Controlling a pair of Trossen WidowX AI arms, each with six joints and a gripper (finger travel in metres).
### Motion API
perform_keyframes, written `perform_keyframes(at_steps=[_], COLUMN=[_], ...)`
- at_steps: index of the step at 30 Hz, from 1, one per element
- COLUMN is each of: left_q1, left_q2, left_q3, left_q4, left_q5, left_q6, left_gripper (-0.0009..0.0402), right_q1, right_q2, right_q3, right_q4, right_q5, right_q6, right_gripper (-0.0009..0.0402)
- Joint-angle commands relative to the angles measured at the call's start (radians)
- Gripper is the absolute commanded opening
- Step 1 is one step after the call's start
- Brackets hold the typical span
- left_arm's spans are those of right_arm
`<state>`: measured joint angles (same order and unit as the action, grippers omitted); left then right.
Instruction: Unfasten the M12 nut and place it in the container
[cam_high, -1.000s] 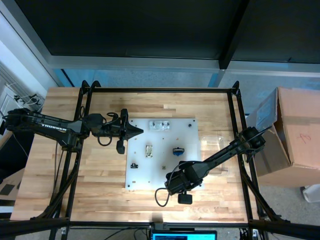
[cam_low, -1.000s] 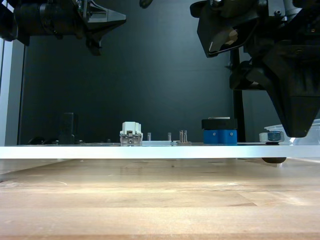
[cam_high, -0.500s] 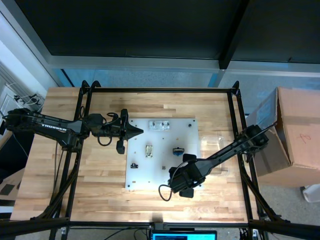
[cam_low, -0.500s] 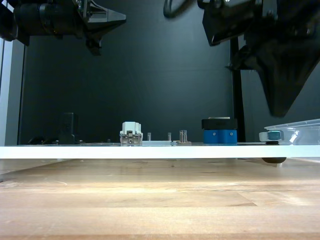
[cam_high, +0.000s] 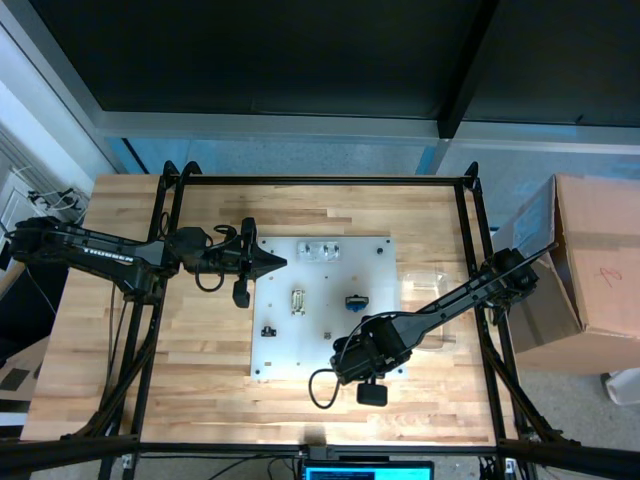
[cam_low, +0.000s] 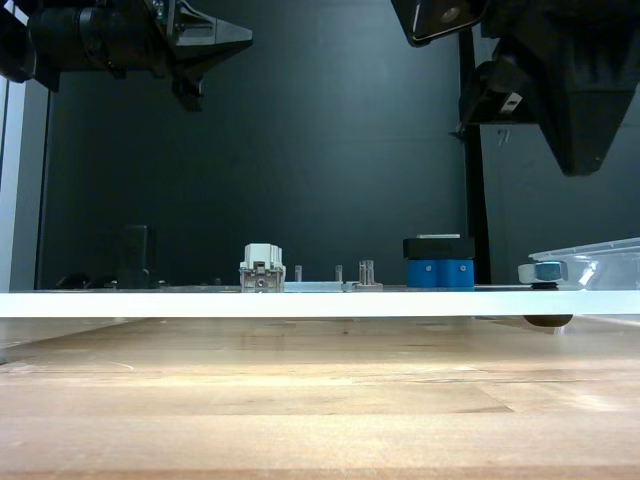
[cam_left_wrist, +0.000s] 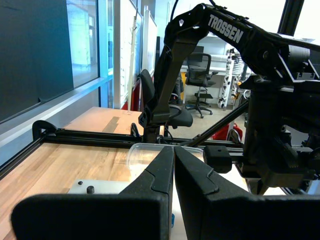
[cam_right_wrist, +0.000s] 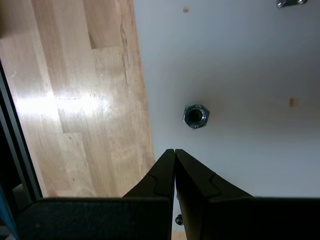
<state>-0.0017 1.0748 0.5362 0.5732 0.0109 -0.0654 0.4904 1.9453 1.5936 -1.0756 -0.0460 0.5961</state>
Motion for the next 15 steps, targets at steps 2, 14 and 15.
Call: perform_keyframes(at_steps=[2,14,15], left_q1=[0.0,0.0,0.0], left_q2=[0.0,0.0,0.0], left_q3=[0.0,0.0,0.0], left_q4=[0.0,0.0,0.0], left_q5=[0.0,0.0,0.0], left_q6=[0.0,0.0,0.0], left_gripper=[0.0,0.0,0.0], right_q1=[0.002,0.0,0.0], right_q2=[0.032,0.054,0.054], right_q3=[-0.01,-0.077,-0.079], right_q4=[0.016,0.101,0.105], right_q5=[0.003,0.0,0.001], right_q6=[-0.003,-0.006,-0.006], right_gripper=[0.0,0.0,0.0])
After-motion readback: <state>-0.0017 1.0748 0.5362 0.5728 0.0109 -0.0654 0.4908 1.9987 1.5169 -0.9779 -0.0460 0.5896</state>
